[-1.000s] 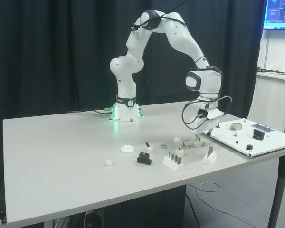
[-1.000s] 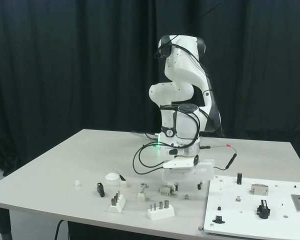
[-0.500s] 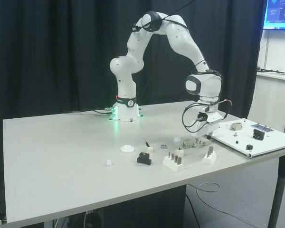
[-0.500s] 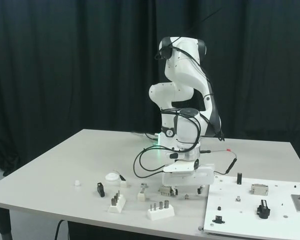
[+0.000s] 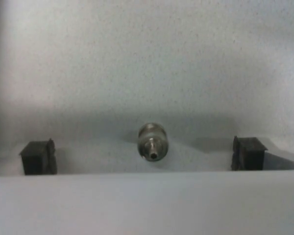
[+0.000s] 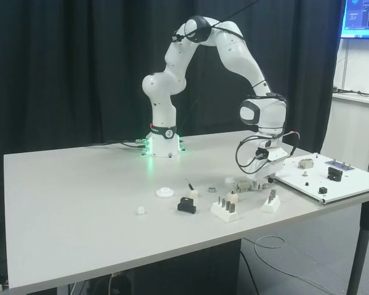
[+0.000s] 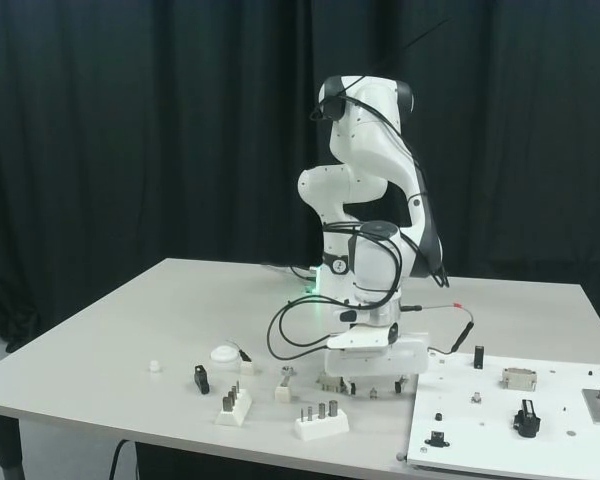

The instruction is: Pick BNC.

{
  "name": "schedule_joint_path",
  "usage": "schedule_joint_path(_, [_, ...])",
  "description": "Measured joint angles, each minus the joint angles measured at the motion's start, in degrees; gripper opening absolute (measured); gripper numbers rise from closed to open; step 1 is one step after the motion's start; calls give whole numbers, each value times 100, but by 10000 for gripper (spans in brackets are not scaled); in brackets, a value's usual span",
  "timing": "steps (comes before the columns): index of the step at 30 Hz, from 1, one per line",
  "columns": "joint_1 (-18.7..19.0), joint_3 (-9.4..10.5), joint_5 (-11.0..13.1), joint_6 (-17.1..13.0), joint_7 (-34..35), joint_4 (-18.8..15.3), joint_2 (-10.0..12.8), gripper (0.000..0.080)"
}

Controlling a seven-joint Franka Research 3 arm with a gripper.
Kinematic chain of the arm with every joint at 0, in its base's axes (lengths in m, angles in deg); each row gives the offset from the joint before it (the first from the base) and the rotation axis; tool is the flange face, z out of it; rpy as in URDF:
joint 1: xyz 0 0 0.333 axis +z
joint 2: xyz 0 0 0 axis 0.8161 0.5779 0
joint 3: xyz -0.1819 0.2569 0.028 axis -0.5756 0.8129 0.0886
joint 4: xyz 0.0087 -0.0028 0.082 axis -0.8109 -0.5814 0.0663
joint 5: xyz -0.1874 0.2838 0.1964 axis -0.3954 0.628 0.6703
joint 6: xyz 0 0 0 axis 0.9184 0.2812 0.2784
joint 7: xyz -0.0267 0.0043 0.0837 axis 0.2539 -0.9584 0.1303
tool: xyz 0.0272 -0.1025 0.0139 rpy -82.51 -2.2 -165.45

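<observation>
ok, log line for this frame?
phase: pre-grasp | claw: open, low over grey table | target: small metal BNC connector between black fingertips, untouched | held: nothing

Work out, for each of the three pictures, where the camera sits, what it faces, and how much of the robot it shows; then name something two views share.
Wrist view: on the arm's wrist, looking down at the BNC between the black fingertips.
First room view: beside the table, showing the whole arm and gripper.
Second room view: across the table, facing the arm's base.
Shared: both room views show the white board.
</observation>
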Motion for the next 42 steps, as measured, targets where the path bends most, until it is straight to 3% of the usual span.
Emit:
schedule_joint_path(8, [-3,17,0,-48,48,2,43,800])
schedule_joint_path(9, [-4,19,0,-49,51,3,47,702])
schedule_joint_path(14, [-25,36,0,-53,93,10,61,702])
schedule_joint_path(15, [-29,38,0,-54,95,13,65,514])
schedule_joint_path(24, [-61,38,0,-107,95,35,102,514])
schedule_joint_path(25, [-68,38,0,-111,95,39,104,170])
schedule_joint_path(29, [-95,38,0,-114,95,59,105,170])
schedule_joint_path(30, [-101,38,0,-114,95,65,105,127])
schedule_joint_path(42, [-158,38,0,-79,95,188,68,128])
